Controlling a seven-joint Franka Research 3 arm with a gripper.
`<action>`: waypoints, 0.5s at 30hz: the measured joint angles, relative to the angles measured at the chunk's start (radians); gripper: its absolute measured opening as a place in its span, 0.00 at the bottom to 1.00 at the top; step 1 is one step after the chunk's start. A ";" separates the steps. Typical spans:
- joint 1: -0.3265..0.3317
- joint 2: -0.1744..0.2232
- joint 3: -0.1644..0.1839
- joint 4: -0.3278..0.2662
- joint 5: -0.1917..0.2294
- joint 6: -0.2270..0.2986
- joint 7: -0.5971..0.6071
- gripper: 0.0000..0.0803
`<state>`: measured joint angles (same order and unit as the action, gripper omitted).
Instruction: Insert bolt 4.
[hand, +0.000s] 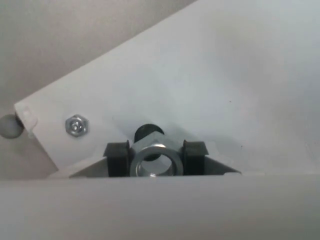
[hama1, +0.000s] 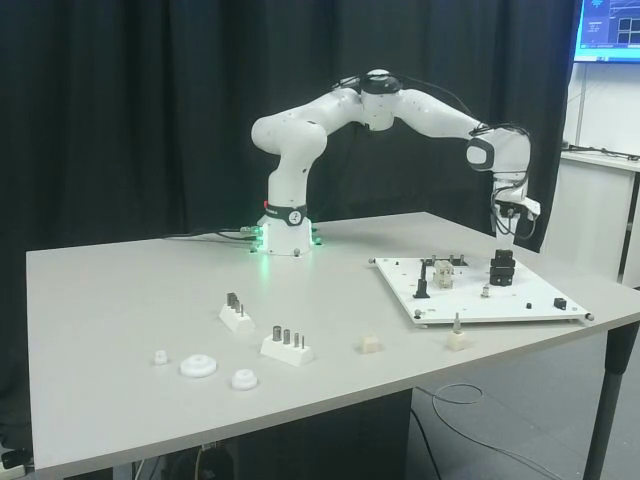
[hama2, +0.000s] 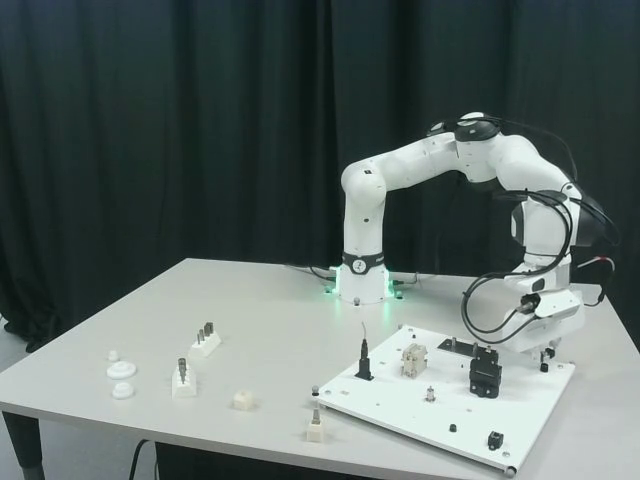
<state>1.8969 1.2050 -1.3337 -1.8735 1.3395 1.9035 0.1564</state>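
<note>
The grey worktop (hama1: 120, 300) carries the white Franka arm (hama1: 375, 105), bolted at the back with green lights at its base. In front of the arm lies a white assembly board (hama2: 400, 410), with several small black and metal fixtures standing on it. Off to the other side of the worktop, well apart from the board, sit two white bolt holders (hama1: 287, 347) with short dark pins upright in them, a few white gear-like discs (hama1: 198, 367), and two small white blocks (hama1: 370, 343).

The arm reaches out over the board's far side, and its hand (hama2: 548, 352) hangs low, just above the board surface. In the wrist view the two black fingertips (hand: 116, 154) stand narrowly apart and clamp a hex-headed metal bolt (hand: 154, 159) between them by its flats; a dark hole (hand: 147, 132) in the board shows just beyond the bolt head. A second hex fastener (hand: 76, 125) is already seated near the board's corner.

The bolt looks to be small, rigid steel: light, not fragile, but smooth enough to slip or twist if gripped off-centre. The flats of the head are the sensible place to hold it, as it is held now, keeping the shank straight for the hole.
</note>
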 joint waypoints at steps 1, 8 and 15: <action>-0.001 0.000 0.001 0.000 0.001 0.000 0.000 0.28; -0.006 0.000 0.006 0.000 0.005 -0.002 0.000 0.28; -0.007 0.000 0.008 0.000 0.005 -0.009 0.000 0.28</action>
<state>1.8900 1.2050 -1.3255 -1.8736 1.3443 1.8940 0.1564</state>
